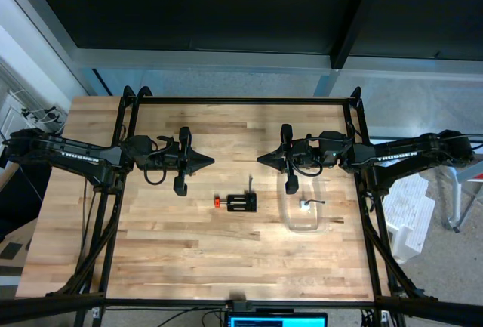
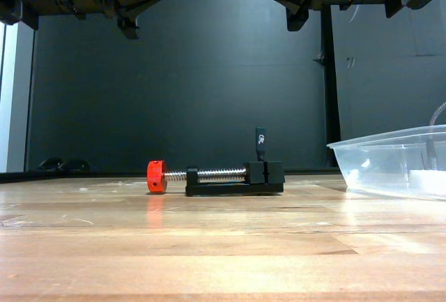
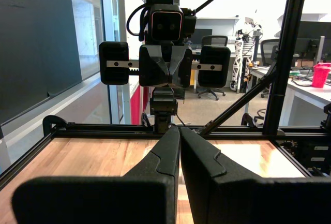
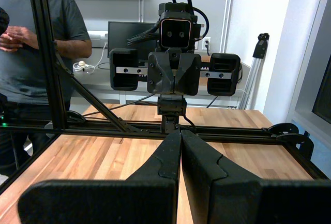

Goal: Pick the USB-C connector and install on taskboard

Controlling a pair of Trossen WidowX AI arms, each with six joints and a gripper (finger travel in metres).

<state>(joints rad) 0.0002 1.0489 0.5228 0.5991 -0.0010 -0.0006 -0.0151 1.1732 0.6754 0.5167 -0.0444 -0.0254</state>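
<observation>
On the pale wooden table (image 1: 189,251), the small black rectangular taskboard (image 1: 240,204) lies near the middle. Its orange-red knob (image 1: 217,202) points toward the left arm, and a thin dark post (image 2: 260,143) stands upright at the other end. Close to its right, a clear plastic tray (image 1: 302,229) holds a small white block (image 1: 305,205) and, just beside it, the tiny black USB-C connector (image 1: 318,203). Farther back and high above the wood, the left gripper (image 1: 210,161) and right gripper (image 1: 260,160) face each other, apart, both clenched on nothing.
</observation>
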